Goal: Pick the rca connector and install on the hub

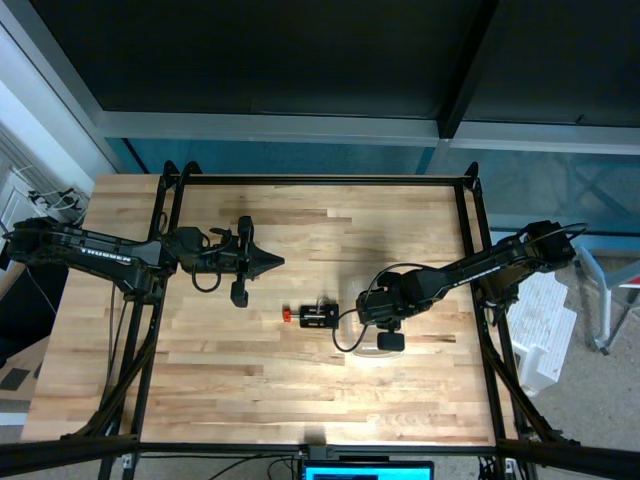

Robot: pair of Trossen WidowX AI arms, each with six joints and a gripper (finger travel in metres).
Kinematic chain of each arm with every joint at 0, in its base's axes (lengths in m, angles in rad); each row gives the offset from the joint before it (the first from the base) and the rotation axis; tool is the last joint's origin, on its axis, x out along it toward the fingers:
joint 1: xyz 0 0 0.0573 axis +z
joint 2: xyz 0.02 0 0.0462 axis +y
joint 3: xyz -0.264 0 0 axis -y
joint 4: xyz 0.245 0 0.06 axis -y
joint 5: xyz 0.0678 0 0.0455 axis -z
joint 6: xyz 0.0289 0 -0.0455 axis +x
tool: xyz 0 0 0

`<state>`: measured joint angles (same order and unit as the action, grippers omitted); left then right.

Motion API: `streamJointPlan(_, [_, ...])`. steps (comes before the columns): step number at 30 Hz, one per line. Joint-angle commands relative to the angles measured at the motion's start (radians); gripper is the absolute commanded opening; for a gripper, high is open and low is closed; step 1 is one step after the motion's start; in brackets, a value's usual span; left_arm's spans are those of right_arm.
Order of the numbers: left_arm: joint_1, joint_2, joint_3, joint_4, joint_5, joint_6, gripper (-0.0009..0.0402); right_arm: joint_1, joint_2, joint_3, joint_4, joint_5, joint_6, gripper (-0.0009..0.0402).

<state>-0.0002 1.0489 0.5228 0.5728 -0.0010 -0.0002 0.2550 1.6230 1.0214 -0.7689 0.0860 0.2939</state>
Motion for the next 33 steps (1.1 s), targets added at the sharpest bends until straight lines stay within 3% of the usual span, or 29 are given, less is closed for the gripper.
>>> streamJointPlan(1, [0.000,0.000,0.000,0.000,0.000,0.000,0.0000,0.000,0.000,0.000,0.000,0.000,0.003,0.0042])
streamJointPlan(9, [0.000,0.000,0.000,0.000,0.000,0.000,0.0000,0.000,0.000,0.000,-0.005,-0.002,0.003,-0.0003])
streamJointPlan(33, [0.000,0.000,0.000,0.000,0.000,0.000,0.0000,0.001,0.000,0.000,-0.005,-0.008,0.005,0.0000])
